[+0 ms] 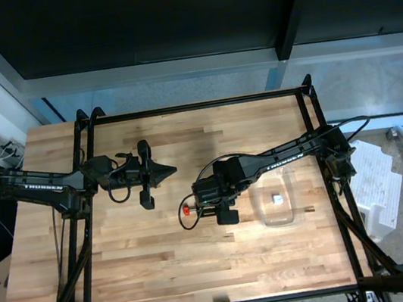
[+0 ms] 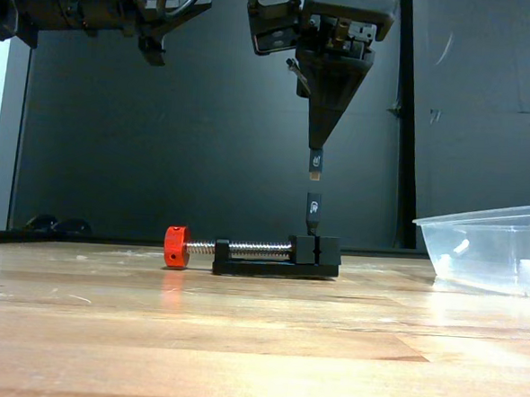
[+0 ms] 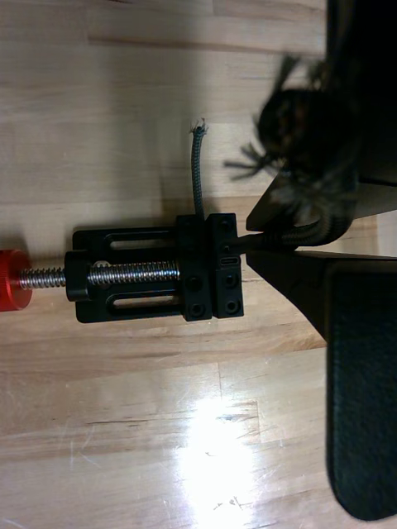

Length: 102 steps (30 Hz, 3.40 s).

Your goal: Pick the USB-C connector and install on taskboard

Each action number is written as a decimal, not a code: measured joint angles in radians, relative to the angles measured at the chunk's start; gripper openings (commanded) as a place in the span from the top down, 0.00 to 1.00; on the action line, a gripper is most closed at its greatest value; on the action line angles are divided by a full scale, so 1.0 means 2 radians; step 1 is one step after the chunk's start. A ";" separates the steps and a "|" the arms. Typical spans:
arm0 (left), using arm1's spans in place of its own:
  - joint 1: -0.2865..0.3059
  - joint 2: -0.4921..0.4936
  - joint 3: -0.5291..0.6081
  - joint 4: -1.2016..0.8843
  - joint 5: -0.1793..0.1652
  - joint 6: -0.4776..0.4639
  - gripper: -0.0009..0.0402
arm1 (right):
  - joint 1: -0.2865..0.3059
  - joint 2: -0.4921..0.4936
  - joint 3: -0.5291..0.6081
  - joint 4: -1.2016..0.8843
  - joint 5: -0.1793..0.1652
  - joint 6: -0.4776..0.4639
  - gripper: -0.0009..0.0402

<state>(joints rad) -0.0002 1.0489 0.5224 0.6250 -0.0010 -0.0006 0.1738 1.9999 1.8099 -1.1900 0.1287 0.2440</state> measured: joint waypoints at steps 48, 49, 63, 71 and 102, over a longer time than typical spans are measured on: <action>0.000 0.000 0.000 0.000 0.000 0.000 0.98 | 0.002 0.000 -0.025 0.027 -0.008 -0.018 0.98; 0.000 0.000 0.000 0.000 0.000 0.000 0.98 | 0.002 0.000 -0.025 0.027 -0.008 -0.018 0.98; 0.000 0.000 0.000 0.000 0.000 0.000 0.98 | 0.002 0.000 -0.030 0.033 -0.008 -0.024 0.98; 0.000 0.000 0.000 0.000 0.000 0.000 0.98 | 0.002 -0.001 -0.043 0.049 -0.008 -0.031 0.98; 0.000 0.000 0.000 0.000 0.000 0.000 0.98 | 0.001 -0.003 -0.062 0.067 -0.004 -0.052 0.96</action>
<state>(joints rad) -0.0002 1.0485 0.5224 0.6250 -0.0010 -0.0010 0.1764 1.9934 1.6863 -1.0565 0.1200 0.1390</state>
